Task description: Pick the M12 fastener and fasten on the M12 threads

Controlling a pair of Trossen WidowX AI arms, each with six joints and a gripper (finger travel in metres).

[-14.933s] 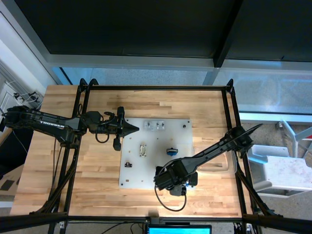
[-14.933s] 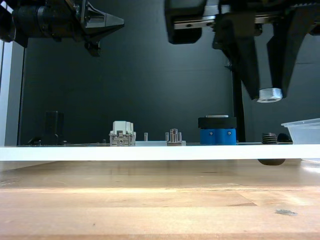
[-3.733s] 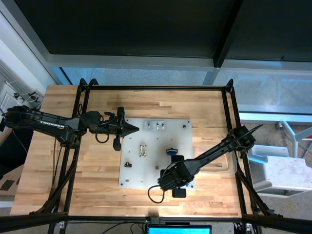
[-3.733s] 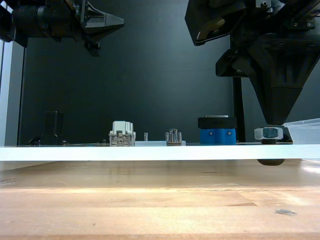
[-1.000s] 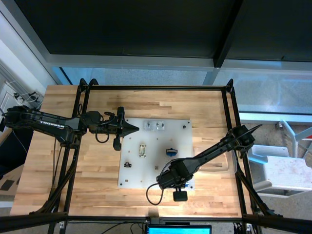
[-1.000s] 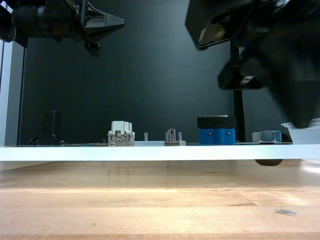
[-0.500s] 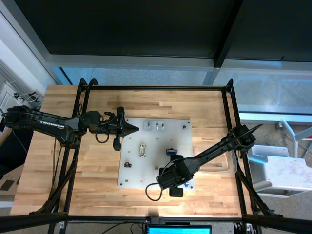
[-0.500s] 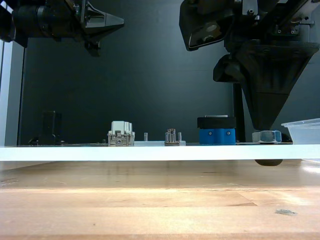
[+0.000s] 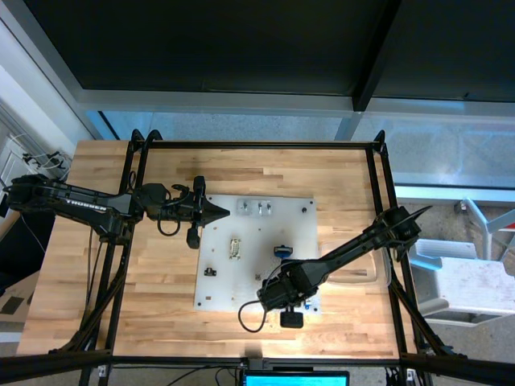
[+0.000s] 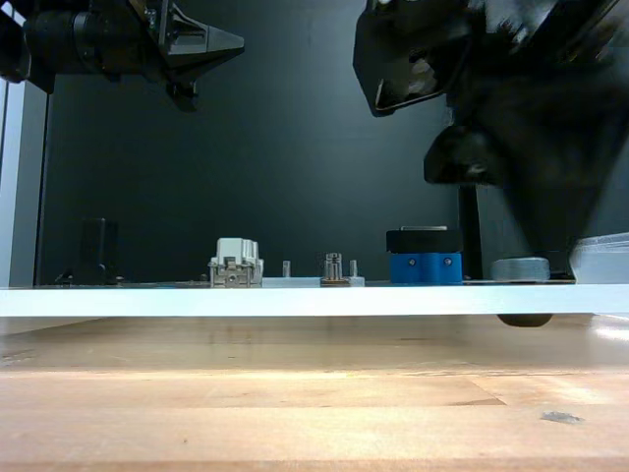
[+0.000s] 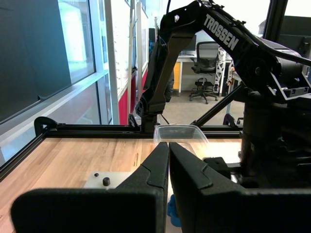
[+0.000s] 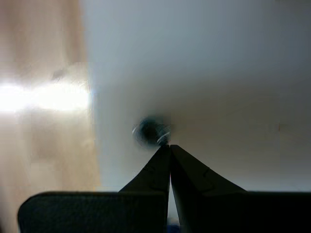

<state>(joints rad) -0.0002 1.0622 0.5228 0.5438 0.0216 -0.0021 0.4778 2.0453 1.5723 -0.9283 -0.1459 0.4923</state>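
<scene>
1 nut (image 10: 519, 267), right claw (image 12: 169, 146) just beside, left claw (image 10: 240, 41) aloft

The high view is bright and even, with cool daylight from the far side and a pale glare patch on the table (image 9: 105, 241) beside my right arm (image 9: 346, 253). At table height the backdrop is almost black. My left claw (image 10: 236, 41), high over the far left of the board (image 10: 295, 300), is crisp. My right claw (image 10: 550, 251), low over the board's near right edge, is smeared, and the nut (image 10: 519, 267) beneath is a soft grey lump. A warm sheen streaks the unfocused near wood. My right wrist view is wholly out of focus, with blown-out glare on wood. My left wrist view has overexposed windows (image 11: 77, 39) and dark, silhouetted fingers (image 11: 150, 170)
</scene>
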